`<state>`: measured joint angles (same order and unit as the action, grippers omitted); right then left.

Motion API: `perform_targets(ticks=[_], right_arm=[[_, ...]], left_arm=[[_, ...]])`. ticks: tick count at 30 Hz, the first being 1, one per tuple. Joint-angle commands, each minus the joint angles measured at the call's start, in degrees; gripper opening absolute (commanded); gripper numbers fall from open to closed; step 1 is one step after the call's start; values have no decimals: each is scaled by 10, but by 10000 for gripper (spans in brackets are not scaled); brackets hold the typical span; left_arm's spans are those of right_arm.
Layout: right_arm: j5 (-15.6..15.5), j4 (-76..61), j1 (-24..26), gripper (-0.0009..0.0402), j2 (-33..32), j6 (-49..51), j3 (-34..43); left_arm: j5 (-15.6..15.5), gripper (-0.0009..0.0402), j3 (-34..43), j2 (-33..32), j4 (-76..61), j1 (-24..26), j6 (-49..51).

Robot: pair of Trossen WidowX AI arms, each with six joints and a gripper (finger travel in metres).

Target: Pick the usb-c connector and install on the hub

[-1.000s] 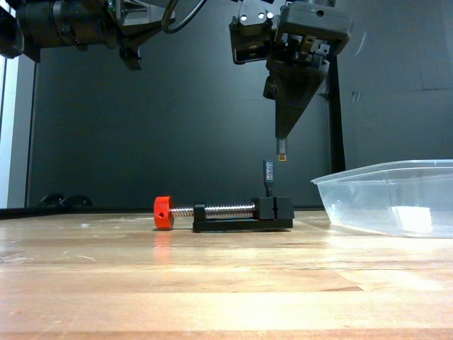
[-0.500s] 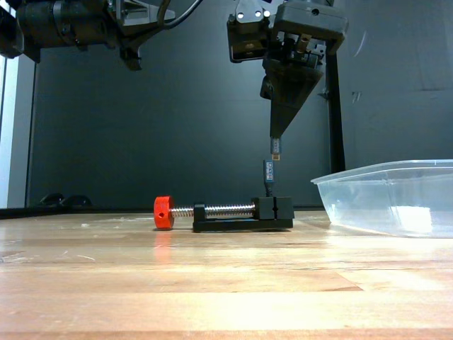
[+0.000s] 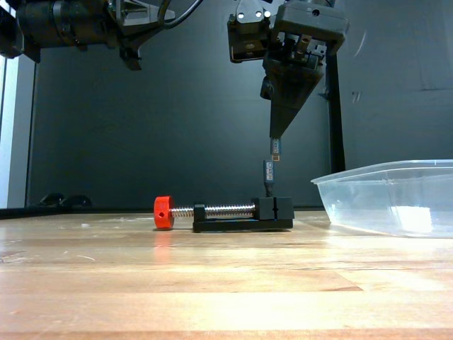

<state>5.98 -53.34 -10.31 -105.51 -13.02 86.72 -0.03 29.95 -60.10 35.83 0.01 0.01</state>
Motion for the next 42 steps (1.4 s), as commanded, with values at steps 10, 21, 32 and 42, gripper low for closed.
perform_targets(ticks=[10,21,32,42], right_arm=[[0,10,0,0,0,0,-15],[0,13,0,0,0,0,-16],[0,13,0,0,0,0,-16],[0,-6,-1,0,4,0,0]], left_arm=[[0,0,0,0,0,0,0],[0,0,0,0,0,0,0],[0,0,0,0,0,0,0],[0,0,0,0,0,0,0]])
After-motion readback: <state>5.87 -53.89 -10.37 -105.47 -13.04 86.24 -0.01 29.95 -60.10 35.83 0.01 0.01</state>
